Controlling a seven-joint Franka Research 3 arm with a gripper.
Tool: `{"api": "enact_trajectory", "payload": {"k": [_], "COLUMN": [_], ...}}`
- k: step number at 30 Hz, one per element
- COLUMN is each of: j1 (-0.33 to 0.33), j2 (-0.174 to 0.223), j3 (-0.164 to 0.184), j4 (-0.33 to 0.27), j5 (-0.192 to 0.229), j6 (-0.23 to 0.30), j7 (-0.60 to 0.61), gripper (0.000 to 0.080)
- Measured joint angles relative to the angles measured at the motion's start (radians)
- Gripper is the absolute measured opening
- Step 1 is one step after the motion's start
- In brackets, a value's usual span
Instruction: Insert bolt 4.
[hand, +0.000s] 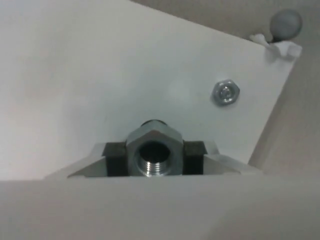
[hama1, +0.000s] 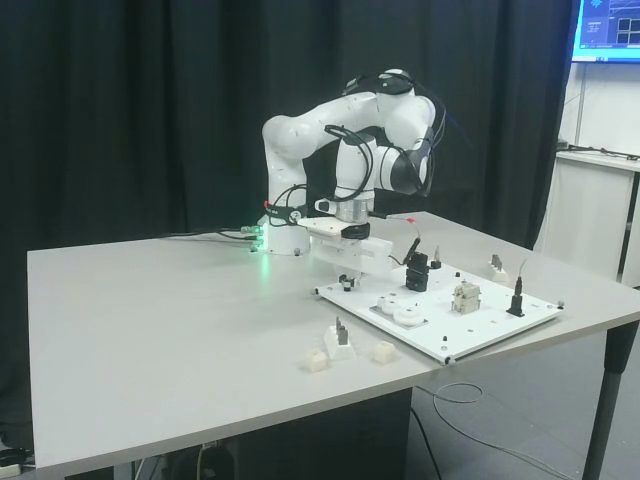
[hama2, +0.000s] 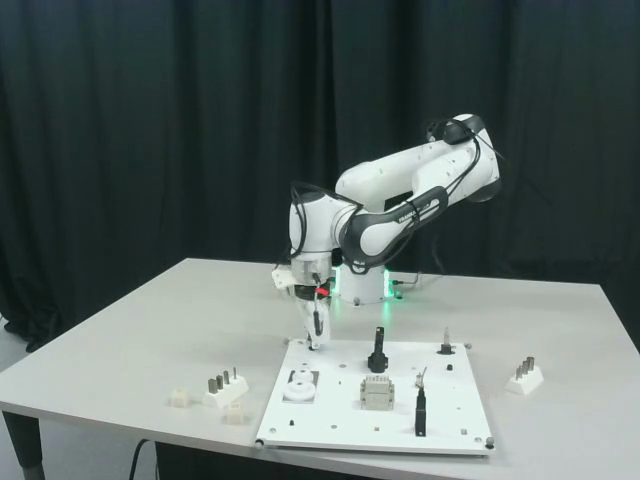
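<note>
2 black finger pads of the gripper (hand: 154, 156) are clamped on a hexagonal metal part with a threaded bore, apparently bolt 4 (hand: 153, 152), held low over the white board (hand: 75, 75) near its back corner. A grey hex fastener (hand: 226, 92) already sits in the board nearby. To do this step well, I judge the arm should keep the part upright, centre it over its hole, which is hidden beneath it, and descend slowly without side force. The part looks bright, machined and rigid. From the second room view, the arm (hama2: 400, 200) reaches down to the board's far left corner.
</note>
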Motion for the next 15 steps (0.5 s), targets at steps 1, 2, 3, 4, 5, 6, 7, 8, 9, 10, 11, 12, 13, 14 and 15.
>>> {"api": "enact_trajectory", "payload": {"k": [1,2,3,4,5,6,7,8,9,10,11,12,13,14,15], "j1": [0.0,0.0,0.0,0.0,0.0,0.0,0.0,0.0,0.0,0.0,0.0,0.0,0.0,0.0,0.0], "j2": [0.0,0.0,0.0,0.0,0.0,0.0,0.0,0.0,0.0,0.0,0.0,0.0,0.0,0.0,0.0], "j3": [0.0,0.0,0.0,0.0,0.001,0.001,0.001,0.001,0.002,0.002,0.002,0.002,0.002,0.002,0.003], "j4": [0.0,0.0,0.001,0.001,0.001,0.001,0.002,0.003,0.003,0.004,0.004,0.005,0.005,0.005,0.005], "j5": [0.0,-0.001,-0.001,-0.001,-0.001,-0.001,-0.001,-0.002,-0.003,-0.003,-0.003,-0.004,-0.004,-0.004,-0.004], "j6": [0.0,0.0,0.0,0.001,0.001,0.001,0.002,0.002,0.003,0.003,0.004,0.004,0.004,0.005,0.005], "j7": [0.022,0.047,0.075,0.108,0.141,0.17,0.202,0.227,0.249,0.27,0.286,0.302,0.318,0.334,0.352], "gripper": [0.0226,0.0226,0.0226,0.0226,0.0226,0.0226,0.0226,0.0226,0.0226,0.0226,0.0226,0.0226,0.0226,0.0226,0.0226]}}
